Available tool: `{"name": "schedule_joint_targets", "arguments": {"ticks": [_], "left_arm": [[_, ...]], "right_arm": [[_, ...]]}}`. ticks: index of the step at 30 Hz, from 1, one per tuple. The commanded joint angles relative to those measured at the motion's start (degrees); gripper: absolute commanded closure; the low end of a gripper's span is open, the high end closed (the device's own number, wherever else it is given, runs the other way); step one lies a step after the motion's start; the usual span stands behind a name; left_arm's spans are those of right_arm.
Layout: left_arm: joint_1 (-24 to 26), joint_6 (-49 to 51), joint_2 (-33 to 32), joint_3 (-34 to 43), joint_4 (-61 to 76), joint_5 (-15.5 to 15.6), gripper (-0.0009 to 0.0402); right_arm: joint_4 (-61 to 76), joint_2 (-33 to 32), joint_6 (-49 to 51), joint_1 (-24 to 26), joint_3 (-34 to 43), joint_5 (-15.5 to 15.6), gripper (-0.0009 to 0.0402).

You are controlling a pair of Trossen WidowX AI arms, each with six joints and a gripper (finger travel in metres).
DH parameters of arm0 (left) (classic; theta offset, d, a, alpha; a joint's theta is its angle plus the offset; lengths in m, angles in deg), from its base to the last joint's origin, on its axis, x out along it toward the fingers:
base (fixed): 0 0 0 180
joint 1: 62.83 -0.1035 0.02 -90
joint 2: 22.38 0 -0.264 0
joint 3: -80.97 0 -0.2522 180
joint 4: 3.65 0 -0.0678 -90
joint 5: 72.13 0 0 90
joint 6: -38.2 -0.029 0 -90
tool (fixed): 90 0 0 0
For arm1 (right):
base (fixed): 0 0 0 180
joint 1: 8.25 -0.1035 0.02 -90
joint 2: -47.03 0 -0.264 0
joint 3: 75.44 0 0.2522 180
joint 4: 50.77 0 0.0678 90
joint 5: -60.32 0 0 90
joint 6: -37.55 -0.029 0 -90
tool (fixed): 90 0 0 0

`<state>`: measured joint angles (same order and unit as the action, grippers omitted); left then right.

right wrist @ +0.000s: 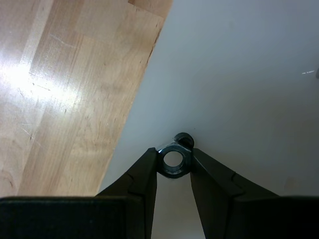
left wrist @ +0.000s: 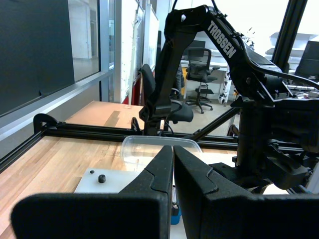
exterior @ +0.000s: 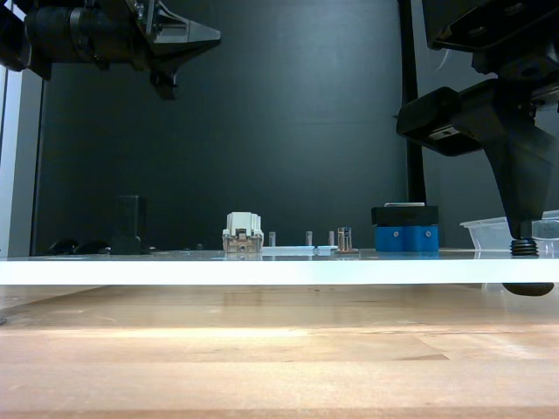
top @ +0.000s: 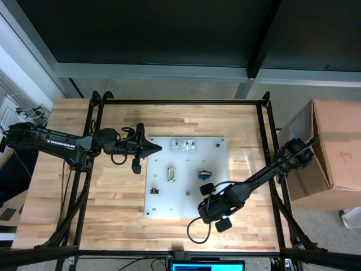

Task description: Pick the M12 nut and place it on its threads and fasten

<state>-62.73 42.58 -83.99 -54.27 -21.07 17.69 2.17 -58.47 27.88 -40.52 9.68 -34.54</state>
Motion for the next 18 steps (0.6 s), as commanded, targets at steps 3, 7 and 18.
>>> {"name": "schedule_joint_targets", "arguments": {"ticks": [3,7,18], "left_arm": [[0.0,0.0,0.0,0.0,0.0,0.0,0.0393],[0.0,0.0,0.0,0.0,0.0,0.0,0.0393],[0.0,0.0,0.0,0.0,0.0,0.0,0.0393]], "right_arm": [[0.0,0.0,0.2,0.0,0.0,-0.1,0.0387],[1.2,0.0,0.2,0.0,1.2,-0.1,0.0387],[5.5,-2.3,1.2,0.8,5.2,0.2,0.0387]]}}
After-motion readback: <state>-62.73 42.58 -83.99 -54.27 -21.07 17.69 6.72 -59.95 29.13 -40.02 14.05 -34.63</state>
